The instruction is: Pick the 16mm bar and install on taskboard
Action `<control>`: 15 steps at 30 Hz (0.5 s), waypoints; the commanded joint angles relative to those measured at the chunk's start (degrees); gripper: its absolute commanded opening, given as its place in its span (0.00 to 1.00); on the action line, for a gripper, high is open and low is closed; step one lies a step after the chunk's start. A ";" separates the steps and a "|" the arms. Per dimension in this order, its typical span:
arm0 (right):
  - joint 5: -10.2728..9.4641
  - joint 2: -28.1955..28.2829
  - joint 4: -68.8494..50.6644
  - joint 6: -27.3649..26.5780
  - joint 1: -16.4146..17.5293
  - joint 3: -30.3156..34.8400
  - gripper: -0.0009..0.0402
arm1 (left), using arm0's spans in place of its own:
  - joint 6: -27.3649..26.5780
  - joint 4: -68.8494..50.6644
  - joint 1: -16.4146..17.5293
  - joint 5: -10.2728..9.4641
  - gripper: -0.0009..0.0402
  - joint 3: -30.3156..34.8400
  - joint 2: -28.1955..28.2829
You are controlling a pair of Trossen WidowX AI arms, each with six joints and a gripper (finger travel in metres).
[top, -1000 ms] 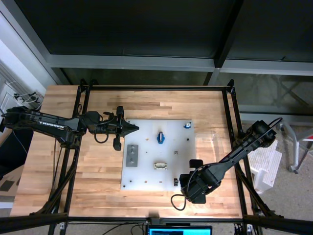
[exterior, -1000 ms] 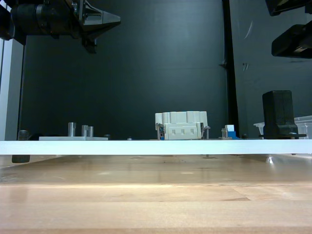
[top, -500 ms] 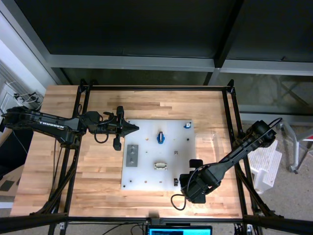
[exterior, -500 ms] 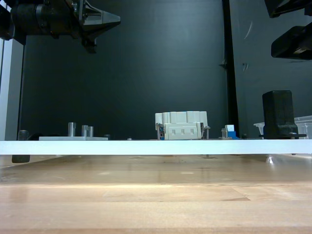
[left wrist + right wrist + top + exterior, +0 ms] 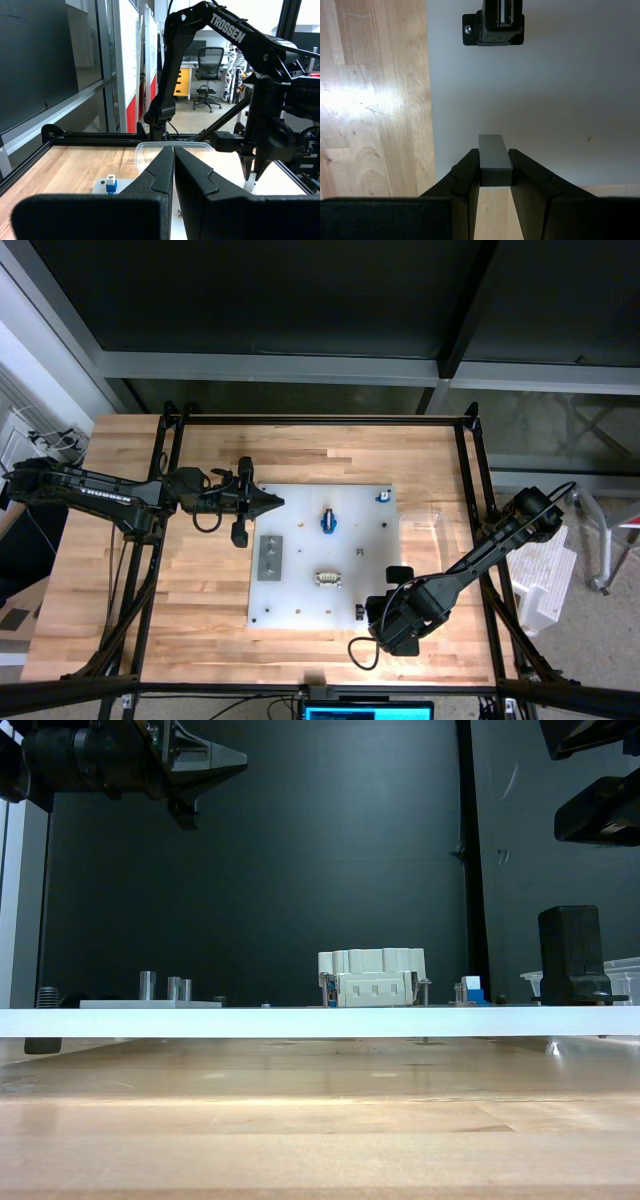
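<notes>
Clamping the bar (image 5: 494, 152) between the jaws of the right gripper (image 5: 495, 169), with its grey end sticking out past the fingertips. Holding it over the near right corner of the taskboard (image 5: 555, 85), just where the white plate is giving way to the wooden worktop (image 5: 375, 100). Pointing it toward the black connector (image 5: 493, 22), which is sitting on the taskboard a little ahead of the bar and apart from it.

Holding the left gripper (image 5: 268, 502) high over the taskboard's far left edge, jaws pressed together with nothing between them, aiming across toward the right arm. Looking past those jaws at a clear tray (image 5: 172, 149) lying on the worktop beside the taskboard's far right side, and at a small blue-and-white piece (image 5: 111, 184) standing on the taskboard.

Showing, in the high view, a grey block (image 5: 270, 555) near the taskboard's left side, a blue knob (image 5: 328, 521) toward the far middle and a beige connector (image 5: 327, 581) toward the near middle, all well apart from the bar. Showing, in the low view, short pegs (image 5: 148, 985) standing upright on that block.
</notes>
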 commanded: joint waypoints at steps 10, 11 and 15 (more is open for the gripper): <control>0.04 -0.74 -1.86 0.07 -0.04 -0.04 0.05 | 0.02 0.00 0.00 0.02 0.02 0.00 0.02; 0.09 -0.94 -1.99 0.07 -0.04 -0.04 0.05 | 0.02 0.00 0.00 0.02 0.02 0.00 0.02; 0.17 -1.03 -2.14 0.09 -0.04 -0.04 0.05 | 0.02 0.02 0.00 0.02 0.02 0.00 0.02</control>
